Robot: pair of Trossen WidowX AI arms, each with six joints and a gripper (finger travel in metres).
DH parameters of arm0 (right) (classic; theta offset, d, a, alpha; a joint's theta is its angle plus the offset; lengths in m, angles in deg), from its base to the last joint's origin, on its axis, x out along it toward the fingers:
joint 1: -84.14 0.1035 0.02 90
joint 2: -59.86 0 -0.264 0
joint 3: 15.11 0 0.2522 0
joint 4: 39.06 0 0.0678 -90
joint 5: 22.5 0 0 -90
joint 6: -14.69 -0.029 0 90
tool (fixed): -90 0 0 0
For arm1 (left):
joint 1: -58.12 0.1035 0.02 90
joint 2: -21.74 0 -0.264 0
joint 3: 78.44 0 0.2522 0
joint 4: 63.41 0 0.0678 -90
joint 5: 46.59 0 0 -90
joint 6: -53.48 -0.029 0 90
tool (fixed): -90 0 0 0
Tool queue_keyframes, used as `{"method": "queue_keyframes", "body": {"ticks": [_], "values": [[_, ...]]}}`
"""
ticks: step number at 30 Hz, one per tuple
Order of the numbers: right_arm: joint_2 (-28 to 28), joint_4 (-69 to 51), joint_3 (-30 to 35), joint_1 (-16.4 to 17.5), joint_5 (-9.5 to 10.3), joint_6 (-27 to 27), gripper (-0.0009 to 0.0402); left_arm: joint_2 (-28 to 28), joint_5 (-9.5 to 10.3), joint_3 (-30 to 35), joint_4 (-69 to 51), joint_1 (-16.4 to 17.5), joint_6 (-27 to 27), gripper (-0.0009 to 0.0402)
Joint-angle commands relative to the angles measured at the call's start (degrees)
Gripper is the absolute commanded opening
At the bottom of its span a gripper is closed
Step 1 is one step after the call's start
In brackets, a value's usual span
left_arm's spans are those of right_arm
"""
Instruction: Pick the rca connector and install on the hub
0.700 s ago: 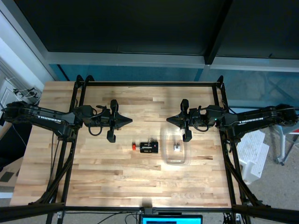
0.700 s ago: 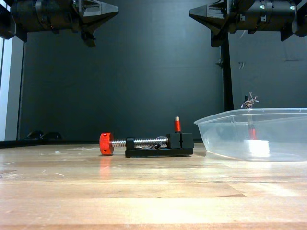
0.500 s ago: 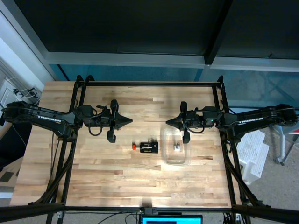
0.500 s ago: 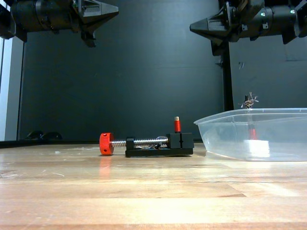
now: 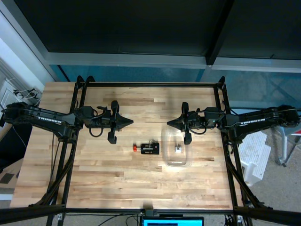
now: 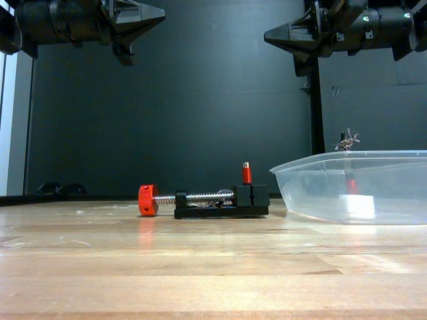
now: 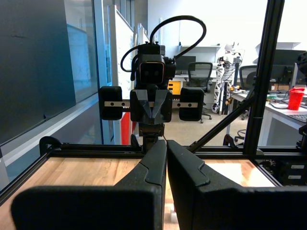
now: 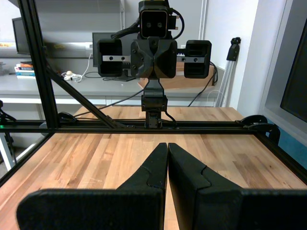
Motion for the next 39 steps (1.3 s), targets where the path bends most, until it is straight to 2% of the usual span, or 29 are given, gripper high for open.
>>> {"method": "queue_keyframes", "body": {"ticks": [1, 19, 21, 24, 32, 39], "values": [[-0.02, -0.07, -0.02, 0.02, 0.0, 0.0, 0.0, 0.0, 0.0, -0.02, 0.04, 0.0, 0.0, 0.0], [-0.02, 0.09, -0.02, 0.02, 0.0, -0.15, 0.0, 0.0, 0.0, -0.02, 0.02, 0.0, 0.0, 0.0], [0.15, -1.07, 0.22, 0.04, 0.02, -3.1, 0.0, 0.0, 0.0, -0.02, 0.04, 0.02, 0.0, 0.0], [0.44, -7.85, 2.16, 0.04, 0.0, -7.52, 0.0, 0.0, 0.0, -0.02, 0.04, 0.0, 0.0, 0.0], [-0.02, -40.48, 14.67, 0.48, 0.0, -7.5, 0.0, 0.0, 0.0, -0.02, 0.02, 0.0, 0.0, 0.0], [-2.64, -59.54, 22.36, 2.32, -0.31, -8.52, 0.0, 0.0, 0.0, -0.02, 0.02, 0.0, 0.0, 0.0]]}}
